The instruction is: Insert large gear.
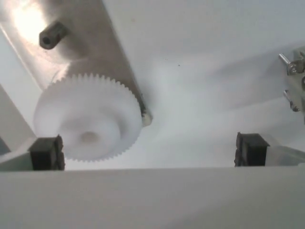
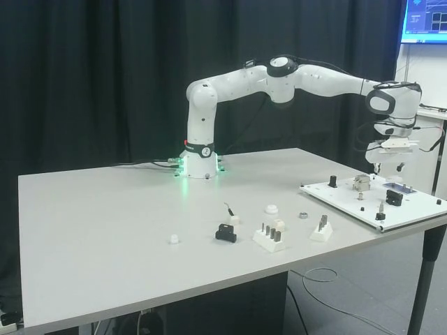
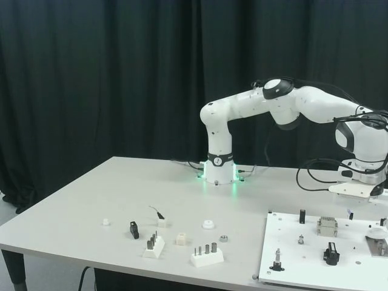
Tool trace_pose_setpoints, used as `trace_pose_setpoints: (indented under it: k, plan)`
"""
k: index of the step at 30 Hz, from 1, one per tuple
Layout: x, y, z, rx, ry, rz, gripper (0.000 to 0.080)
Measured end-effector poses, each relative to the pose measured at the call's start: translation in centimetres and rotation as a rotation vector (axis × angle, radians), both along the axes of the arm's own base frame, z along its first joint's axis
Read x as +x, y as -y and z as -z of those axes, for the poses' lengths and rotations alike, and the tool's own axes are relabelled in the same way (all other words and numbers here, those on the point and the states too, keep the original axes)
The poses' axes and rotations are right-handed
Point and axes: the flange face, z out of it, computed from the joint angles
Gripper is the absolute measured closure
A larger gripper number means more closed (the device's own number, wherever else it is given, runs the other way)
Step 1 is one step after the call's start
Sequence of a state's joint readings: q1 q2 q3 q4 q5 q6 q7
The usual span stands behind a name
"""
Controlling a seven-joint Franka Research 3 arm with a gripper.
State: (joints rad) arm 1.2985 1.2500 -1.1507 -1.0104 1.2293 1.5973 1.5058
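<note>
The large white gear (image 1: 88, 117) lies flat on a grey metal plate (image 1: 102, 45) in the wrist view. A dark peg (image 1: 52, 36) stands on the same plate beyond the gear. My gripper (image 1: 147, 151) is open above it with nothing between its fingers. One black pad (image 1: 45, 152) is over the gear's rim and the other pad (image 1: 250, 149) is over bare white board. In the room views the gripper (image 2: 389, 166) (image 3: 359, 206) hovers over the far end of the white assembly board (image 2: 370, 202) (image 3: 303, 260).
A metal block (image 2: 362, 183) (image 3: 327, 226) and black parts (image 2: 393, 197) (image 3: 330, 253) stand on the board. On the table lie white peg holders (image 2: 269, 237), a black part (image 2: 225, 234), a small white gear (image 2: 271, 209) and a nut (image 2: 304, 215).
</note>
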Motion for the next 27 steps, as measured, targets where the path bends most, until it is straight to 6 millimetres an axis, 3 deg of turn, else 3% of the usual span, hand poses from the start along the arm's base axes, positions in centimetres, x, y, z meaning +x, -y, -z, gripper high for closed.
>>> trace_pose_setpoints:
  k: [27]
  plan:
    - [-1.8,-1.0,1.3,-0.051,-0.026,-0.001,0.0003]
